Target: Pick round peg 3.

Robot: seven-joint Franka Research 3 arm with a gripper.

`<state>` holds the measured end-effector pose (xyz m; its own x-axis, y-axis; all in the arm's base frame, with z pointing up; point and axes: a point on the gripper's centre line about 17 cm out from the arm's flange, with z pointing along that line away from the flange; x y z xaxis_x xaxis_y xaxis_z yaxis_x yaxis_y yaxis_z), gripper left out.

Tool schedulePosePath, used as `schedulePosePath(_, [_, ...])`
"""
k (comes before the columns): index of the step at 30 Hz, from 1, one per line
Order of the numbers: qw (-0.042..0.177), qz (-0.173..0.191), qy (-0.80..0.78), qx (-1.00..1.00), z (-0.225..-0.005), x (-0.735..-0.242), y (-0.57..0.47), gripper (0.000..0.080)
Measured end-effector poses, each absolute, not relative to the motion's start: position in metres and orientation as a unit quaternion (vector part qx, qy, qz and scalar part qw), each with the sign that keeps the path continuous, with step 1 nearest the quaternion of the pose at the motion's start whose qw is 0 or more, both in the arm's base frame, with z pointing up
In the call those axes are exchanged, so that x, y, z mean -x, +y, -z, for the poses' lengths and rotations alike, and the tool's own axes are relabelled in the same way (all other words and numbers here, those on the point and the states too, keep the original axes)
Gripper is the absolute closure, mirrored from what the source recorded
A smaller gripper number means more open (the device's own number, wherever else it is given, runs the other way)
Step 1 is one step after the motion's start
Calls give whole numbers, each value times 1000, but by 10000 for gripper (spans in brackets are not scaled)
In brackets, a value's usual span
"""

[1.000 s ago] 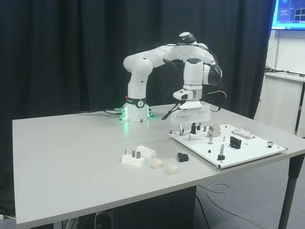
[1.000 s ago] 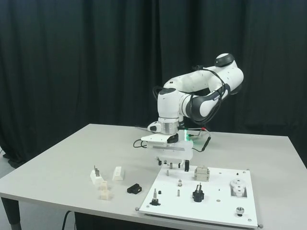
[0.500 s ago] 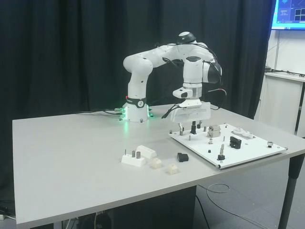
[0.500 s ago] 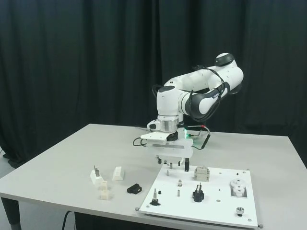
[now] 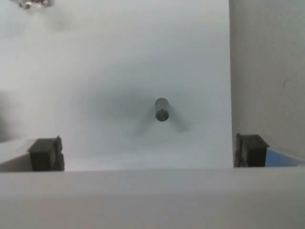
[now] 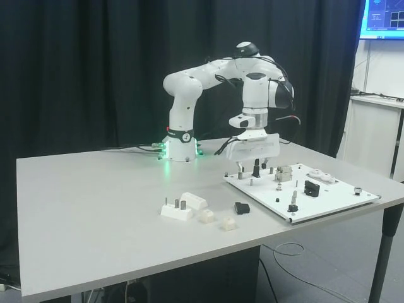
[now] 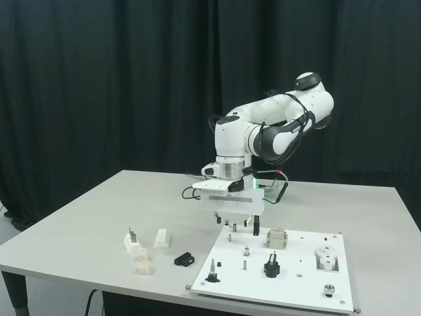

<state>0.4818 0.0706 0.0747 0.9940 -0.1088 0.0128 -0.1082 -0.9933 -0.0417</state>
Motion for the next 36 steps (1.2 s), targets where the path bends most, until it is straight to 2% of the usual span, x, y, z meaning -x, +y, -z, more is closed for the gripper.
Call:
schedulePosePath(24, [24,22,61,998,-90,-490,70,3])
schedulePosePath(29, [17,34,64,997,-96,-497,63,3])
schedulePosePath(36, [-9,55,62,996,-103,-509,39,3])
